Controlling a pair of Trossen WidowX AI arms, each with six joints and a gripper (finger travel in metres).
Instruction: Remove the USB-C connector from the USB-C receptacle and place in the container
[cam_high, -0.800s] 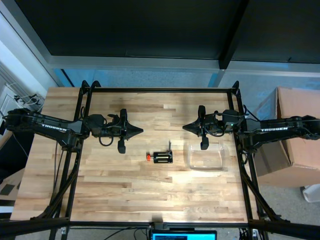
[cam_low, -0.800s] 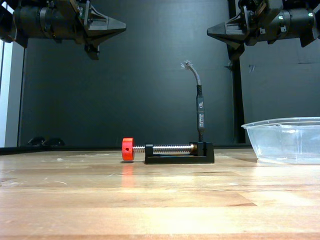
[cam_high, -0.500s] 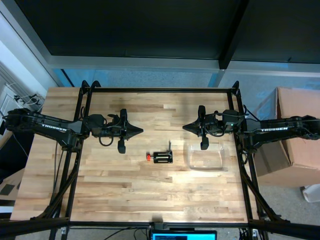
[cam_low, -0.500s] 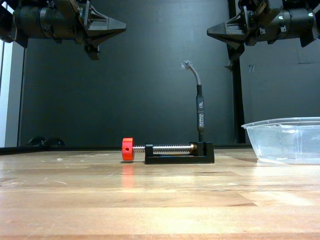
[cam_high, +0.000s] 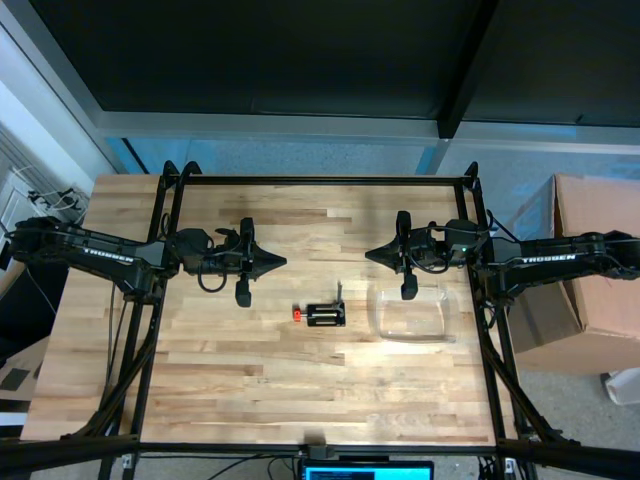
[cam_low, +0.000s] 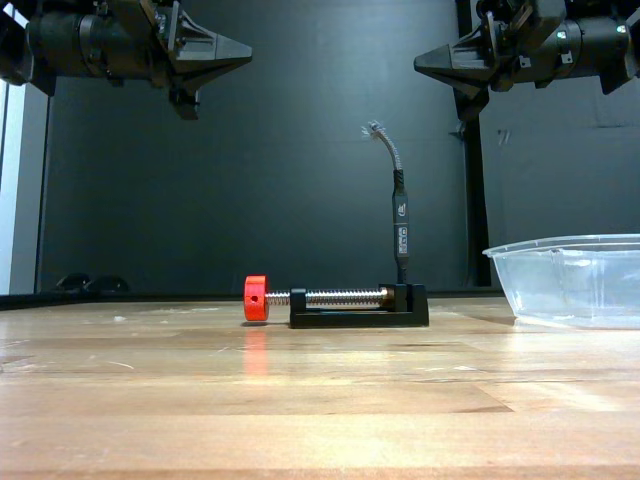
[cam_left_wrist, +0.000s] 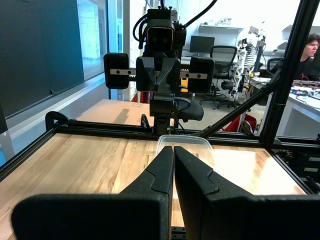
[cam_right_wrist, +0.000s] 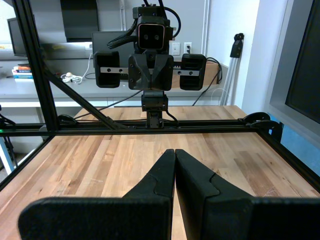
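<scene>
**USB-C plug seated in the vise, both grippers parked up high and closed**

Your USB-C connector (cam_low: 401, 225) stands upright, plugged into the USB-C receptacle (cam_low: 409, 292) at the right end of the little black vise (cam_low: 345, 318) with the red knob (cam_low: 256, 298). Its frayed cable stub (cam_low: 380, 135) curls over on top, and neither gripper touches it. The clear plastic container (cam_low: 560, 285) sits on the wooden table (cam_high: 250, 380) near the vise's right side, not touching it. Your left gripper (cam_low: 245, 48) hangs high above the table, left of the vise, fingers pinched together on nothing. Your right gripper (cam_low: 418, 66) mirrors it near the container's far edge, tips pressed closed and empty too. The two point straight at each other.
</scene>
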